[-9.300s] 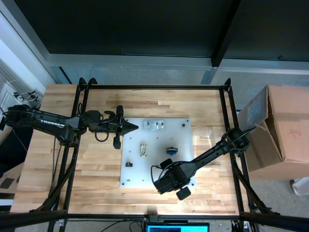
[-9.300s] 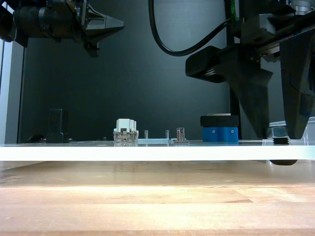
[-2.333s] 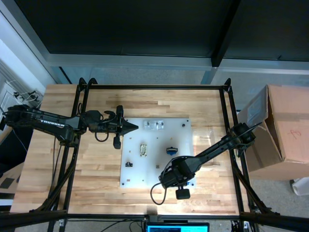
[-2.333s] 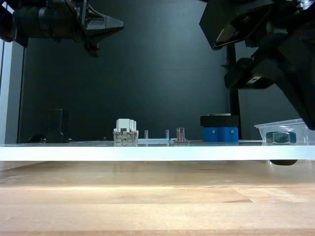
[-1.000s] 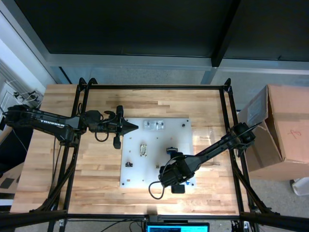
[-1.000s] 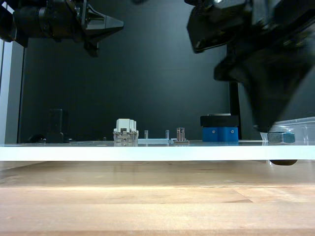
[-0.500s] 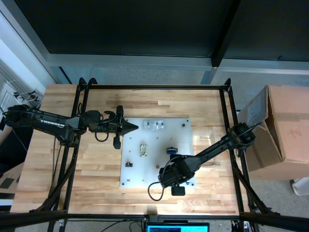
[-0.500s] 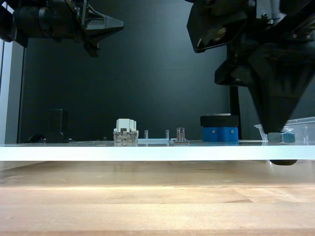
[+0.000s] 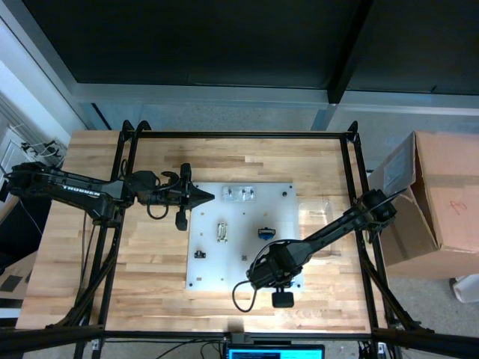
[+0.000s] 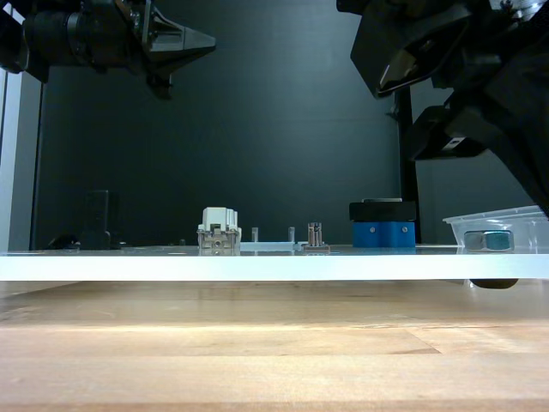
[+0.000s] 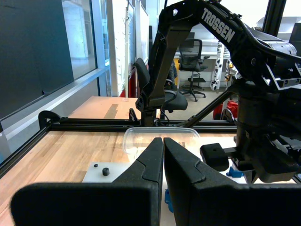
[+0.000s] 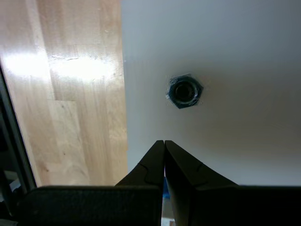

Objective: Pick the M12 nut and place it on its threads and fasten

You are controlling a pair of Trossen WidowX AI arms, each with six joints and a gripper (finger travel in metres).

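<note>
Board [image 9: 206, 262], stud-seated silver nut [image 10: 486, 240], right gripper [image 12: 164, 141] above, left gripper [image 9: 212, 197] aloft

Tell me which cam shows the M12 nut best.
Right wrist view: looks straight down on the M12 nut, on its stud, clear of the shut right end effector. Low view shows it side-on at the board's right edge; high and left wrist views don't show it. Left end effector, shut, hovers at the board's far left.
</note>
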